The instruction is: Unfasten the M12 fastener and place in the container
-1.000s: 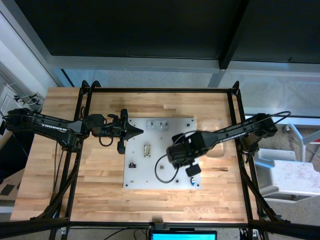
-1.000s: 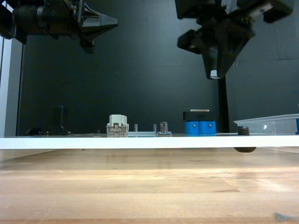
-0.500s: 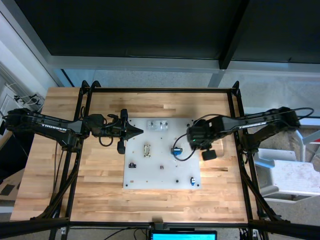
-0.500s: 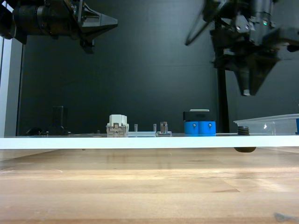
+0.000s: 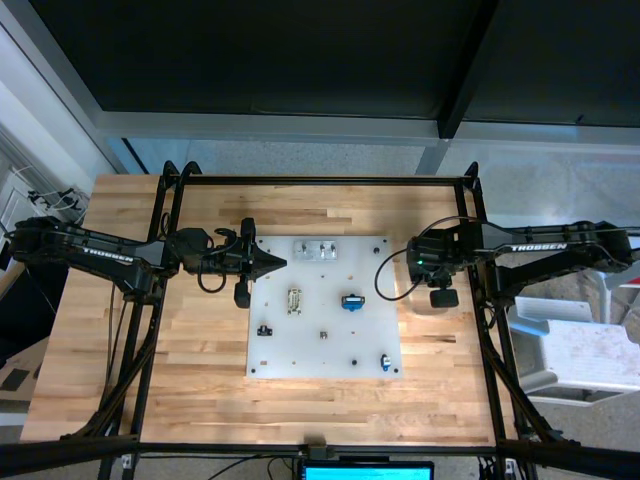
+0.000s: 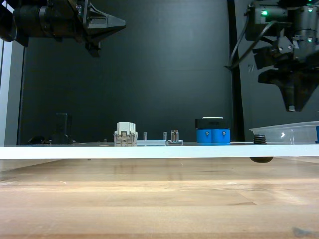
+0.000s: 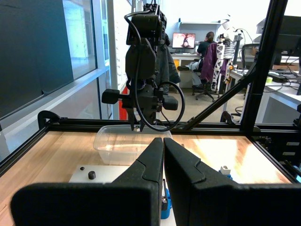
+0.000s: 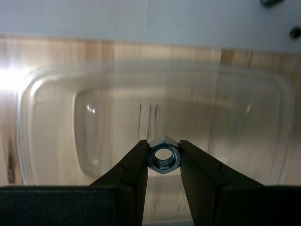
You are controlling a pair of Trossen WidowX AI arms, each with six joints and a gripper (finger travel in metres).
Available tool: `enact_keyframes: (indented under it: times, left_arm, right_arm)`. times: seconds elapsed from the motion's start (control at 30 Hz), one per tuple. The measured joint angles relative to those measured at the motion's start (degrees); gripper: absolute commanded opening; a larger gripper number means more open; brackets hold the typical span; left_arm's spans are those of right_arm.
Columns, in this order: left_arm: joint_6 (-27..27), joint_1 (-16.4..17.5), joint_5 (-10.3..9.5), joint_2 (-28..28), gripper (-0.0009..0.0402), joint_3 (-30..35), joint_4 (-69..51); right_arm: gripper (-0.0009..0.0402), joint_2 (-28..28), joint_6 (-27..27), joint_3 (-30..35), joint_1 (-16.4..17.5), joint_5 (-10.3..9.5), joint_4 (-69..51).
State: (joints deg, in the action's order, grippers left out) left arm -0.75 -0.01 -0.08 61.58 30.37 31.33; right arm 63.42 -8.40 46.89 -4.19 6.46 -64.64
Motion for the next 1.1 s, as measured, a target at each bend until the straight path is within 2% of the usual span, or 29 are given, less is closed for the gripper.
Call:
enact_keyframes:
  times: [0.17,0.47,0.67,0.87,1.1]
  left_arm:
    - [0.00,0.00,0.02,0.00,0.0000,0.00,0.00]
    - [-0.02,0.00,0.02,0.00,0.0000,-0.02,0.00]
    - [-0.02,0.00,0.02,0.00,0.0000,0.00,0.00]
    - [0.00,0.00,0.02,0.00,0.0000,0.00,0.00]
    - [0.00,0.00,0.02,0.00,0.0000,-0.02,-0.02]
  right_arm:
    - [0.0034,-1.16,0.00,-0.76,-0.11,-0.02,-0.92]
    - [0.0145,-1.16,0.20,-0.50,-0.11,-0.02,-1.29]
    - [0.0194,-1.14,0.22,0.17,-0.11,-0.02,-1.81]
    - [0.0216,-1.11,0.24,0.26,-0.09,-0.02,-1.86]
    - [0.0214,-1.11,0.35,0.26,-0.09,-0.02,-2.21]
